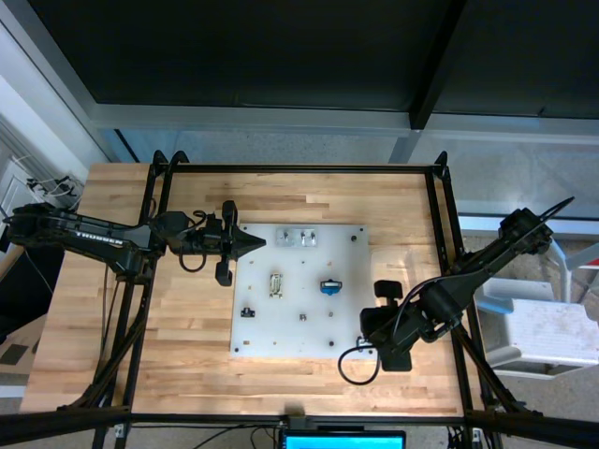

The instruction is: Remove the rj45 connector and place it in the container

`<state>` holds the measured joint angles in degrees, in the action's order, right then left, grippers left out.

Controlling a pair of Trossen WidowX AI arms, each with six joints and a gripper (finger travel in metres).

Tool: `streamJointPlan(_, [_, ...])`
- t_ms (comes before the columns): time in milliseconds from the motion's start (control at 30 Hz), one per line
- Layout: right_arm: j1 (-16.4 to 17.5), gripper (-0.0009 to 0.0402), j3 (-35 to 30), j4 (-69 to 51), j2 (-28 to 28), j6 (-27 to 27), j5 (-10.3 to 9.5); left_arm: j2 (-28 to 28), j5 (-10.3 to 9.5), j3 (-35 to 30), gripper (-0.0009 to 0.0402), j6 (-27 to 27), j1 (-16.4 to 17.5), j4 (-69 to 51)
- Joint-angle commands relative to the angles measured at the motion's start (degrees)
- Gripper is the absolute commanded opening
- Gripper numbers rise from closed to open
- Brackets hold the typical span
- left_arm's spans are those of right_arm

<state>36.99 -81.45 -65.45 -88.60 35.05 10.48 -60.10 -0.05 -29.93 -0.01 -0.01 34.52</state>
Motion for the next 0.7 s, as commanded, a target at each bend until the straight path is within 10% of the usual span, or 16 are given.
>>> streamJointPlan(33, [0.00, 0.0000, 0.17, -0.13, 0.13, 0.02, 0.02, -0.02, 0.02, -0.02, 0.0001, 0.00, 0.02, 0.00])
streamJointPlan(700, [-8.07, 0.0000, 11.65, 0.46, 8.09, -4.79, 0.04, 0.00, 0.02, -0.02, 0.0001, 0.00, 0.02, 0.00])
